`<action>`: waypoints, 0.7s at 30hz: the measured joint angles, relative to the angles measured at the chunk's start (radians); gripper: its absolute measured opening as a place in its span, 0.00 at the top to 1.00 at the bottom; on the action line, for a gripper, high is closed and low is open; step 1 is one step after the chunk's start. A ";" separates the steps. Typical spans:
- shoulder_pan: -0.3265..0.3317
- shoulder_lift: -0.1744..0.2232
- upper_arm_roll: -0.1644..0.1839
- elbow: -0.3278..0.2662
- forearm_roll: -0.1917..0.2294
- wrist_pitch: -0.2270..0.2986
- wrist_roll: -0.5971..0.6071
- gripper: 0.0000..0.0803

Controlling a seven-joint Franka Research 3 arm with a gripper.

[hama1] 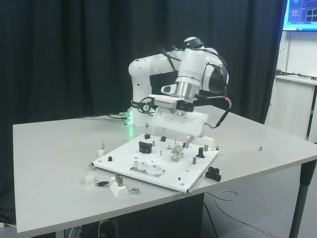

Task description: Pick bolt 4.

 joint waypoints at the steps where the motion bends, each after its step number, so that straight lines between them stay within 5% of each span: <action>1: -0.012 0.001 0.004 0.006 0.002 0.000 0.009 0.00; 21: -0.269 0.034 0.103 0.167 0.028 0.007 0.098 0.00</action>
